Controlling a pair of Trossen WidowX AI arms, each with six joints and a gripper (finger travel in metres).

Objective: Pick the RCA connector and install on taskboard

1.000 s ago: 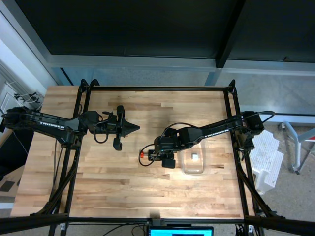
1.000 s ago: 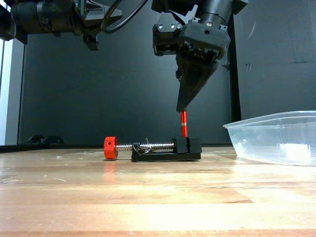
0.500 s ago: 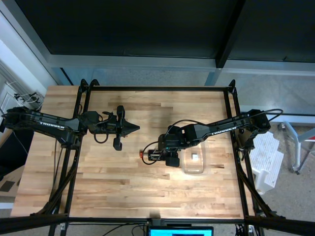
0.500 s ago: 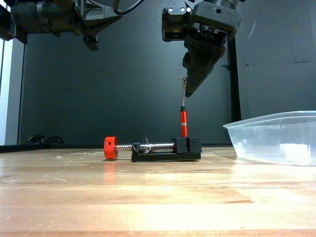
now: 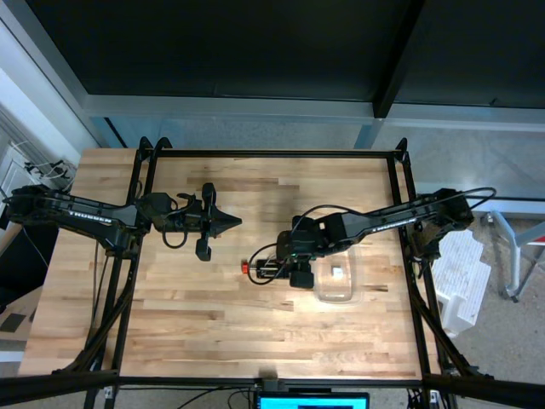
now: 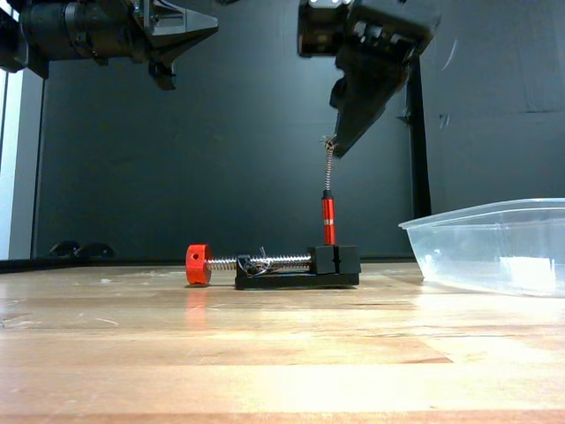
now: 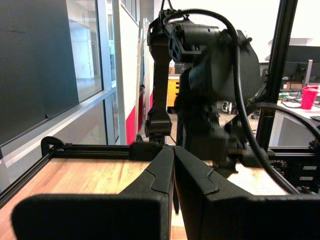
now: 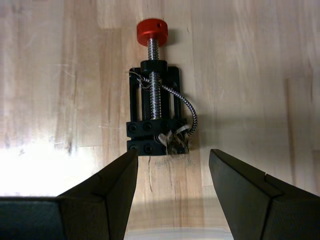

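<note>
**Red plug stood upright in taskboard as right gripper hung open above it**

The RCA connector (image 6: 327, 221), a slim red plug, stood upright in a socket at one end of the taskboard (image 6: 297, 266), a small black block that lay flat on the wooden table (image 5: 187, 324) near its middle. A silvery screw (image 8: 154, 95) ran along the block's top to a red knob (image 6: 198, 264) at its far end. A thin braided cable (image 6: 328, 172) rose straight from the plug.

The right gripper (image 6: 339, 146) hung directly over the block, pointing down, its fingers (image 8: 107, 197) spread wide with nothing between them. From table height the cable's upper end sat right at the gripper's tip, though whether the two touched could not be made out.

The left gripper (image 5: 232, 222) hovered above the table well to the left of the block. Its fingers (image 7: 200, 180) were pressed together, and they held nothing.

A clear tray (image 6: 477, 252) sat on the table just to the right of the block, apart from it. The view from above showed a small white piece (image 5: 338, 271) inside the tray.
</note>
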